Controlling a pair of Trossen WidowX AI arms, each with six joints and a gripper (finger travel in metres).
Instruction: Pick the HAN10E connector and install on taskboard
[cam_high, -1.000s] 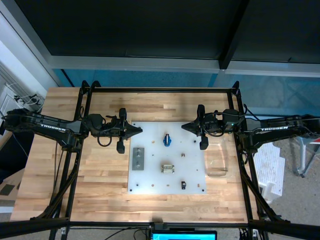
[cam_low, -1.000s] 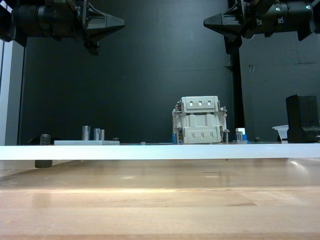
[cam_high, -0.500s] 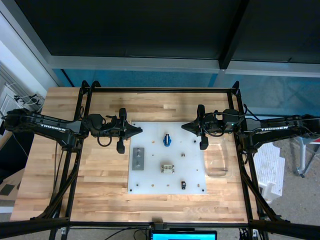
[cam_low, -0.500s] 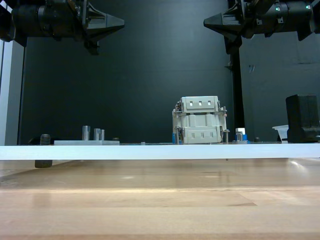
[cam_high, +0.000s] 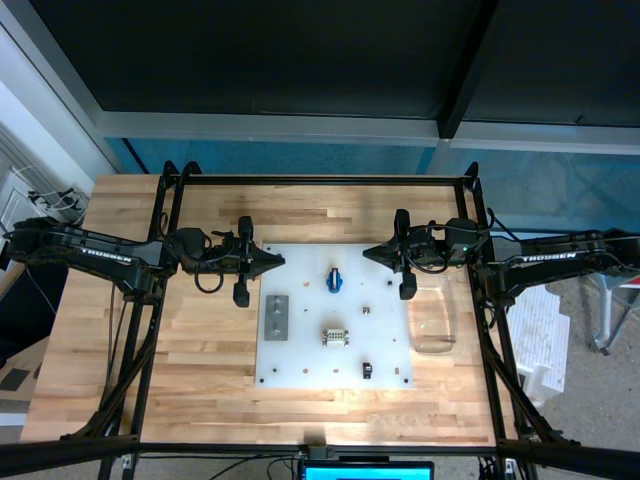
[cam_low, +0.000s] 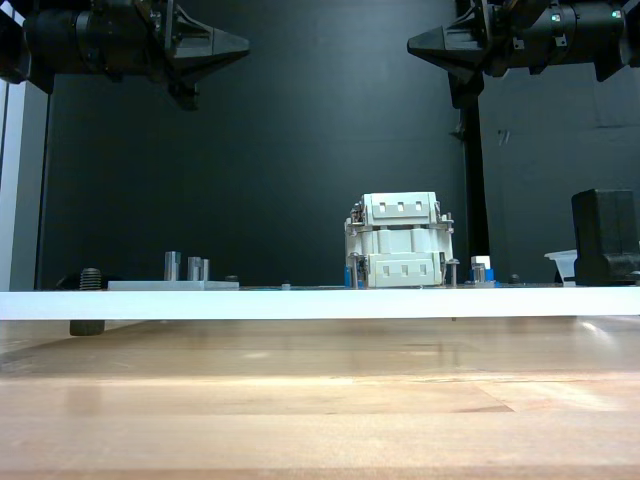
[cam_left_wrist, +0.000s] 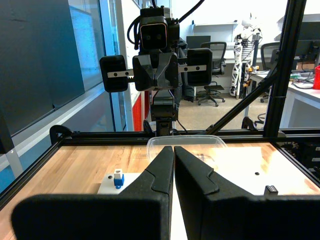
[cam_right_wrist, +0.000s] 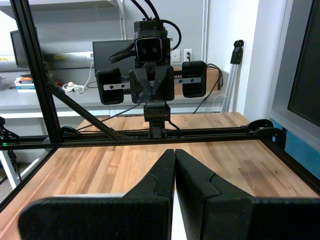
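The HAN10E connector (cam_high: 336, 337), a beige-grey block with metal ends, stands on the white taskboard (cam_high: 300, 300) near its middle, with neither gripper touching it. From table height the connector (cam_low: 400, 242) rises above the taskboard edge (cam_low: 300, 303). My left gripper (cam_high: 280, 260) hangs shut above the board's far left corner, pointing right. My right gripper (cam_high: 366, 254) hangs shut above the far right side, pointing left. Both sit high over the board, left gripper (cam_low: 245, 43) and right gripper (cam_low: 410, 44). Each wrist view shows closed fingers, left gripper (cam_left_wrist: 173, 150) and right gripper (cam_right_wrist: 174, 151).
On the board are a grey block with two holes (cam_high: 275, 318), a small blue part (cam_high: 334, 280) and a small black part (cam_high: 367, 371). A clear plastic tray (cam_high: 432, 322) lies on the wooden table just right of the board. A black frame surrounds the table.
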